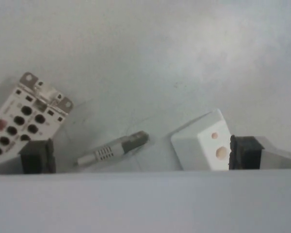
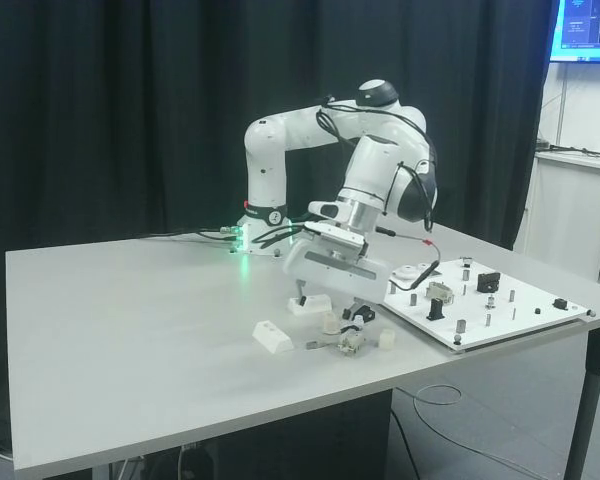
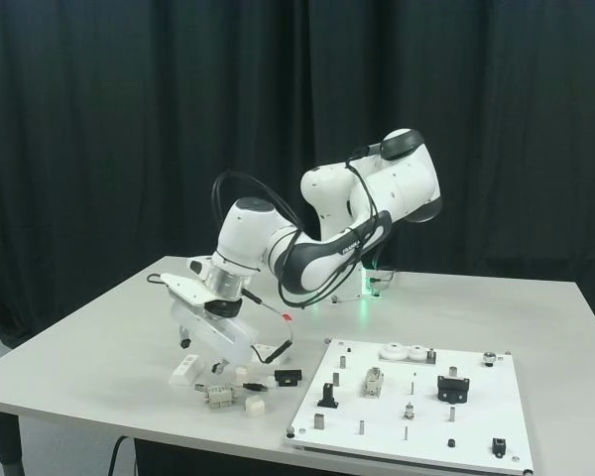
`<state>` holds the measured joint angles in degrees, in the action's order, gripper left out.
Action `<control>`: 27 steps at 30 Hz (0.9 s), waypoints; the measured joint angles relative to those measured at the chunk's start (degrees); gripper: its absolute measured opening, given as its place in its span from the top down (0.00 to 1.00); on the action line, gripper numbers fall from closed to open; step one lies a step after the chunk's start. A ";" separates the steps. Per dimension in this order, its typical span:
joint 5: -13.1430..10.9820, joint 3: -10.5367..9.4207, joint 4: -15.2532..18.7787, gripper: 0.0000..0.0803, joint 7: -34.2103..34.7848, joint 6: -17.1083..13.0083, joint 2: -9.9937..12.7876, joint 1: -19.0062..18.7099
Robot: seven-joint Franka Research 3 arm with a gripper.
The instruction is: Remove round peg 1.
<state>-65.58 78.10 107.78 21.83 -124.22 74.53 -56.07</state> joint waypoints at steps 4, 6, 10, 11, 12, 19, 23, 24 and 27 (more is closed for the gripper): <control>-0.26 0.23 -0.13 0.00 -0.22 0.05 -0.04 -0.26; -0.28 0.32 -0.23 0.00 -0.22 0.10 -0.10 -0.43; -0.32 0.42 -0.46 0.00 -0.28 0.25 -0.27 -0.81; -0.35 0.44 -0.54 0.00 -0.36 0.34 -0.34 -0.93; -0.38 0.45 -0.63 0.00 -0.46 0.44 -0.41 -1.07; -1.34 0.91 -1.52 0.00 -1.10 1.90 -0.80 -2.41; -1.54 1.24 -2.57 0.00 -1.11 3.11 -0.89 -3.33; -1.54 1.26 -2.88 0.00 -1.11 3.32 -0.96 -3.58; -1.58 1.27 -3.84 0.00 -1.09 3.99 -1.28 -4.30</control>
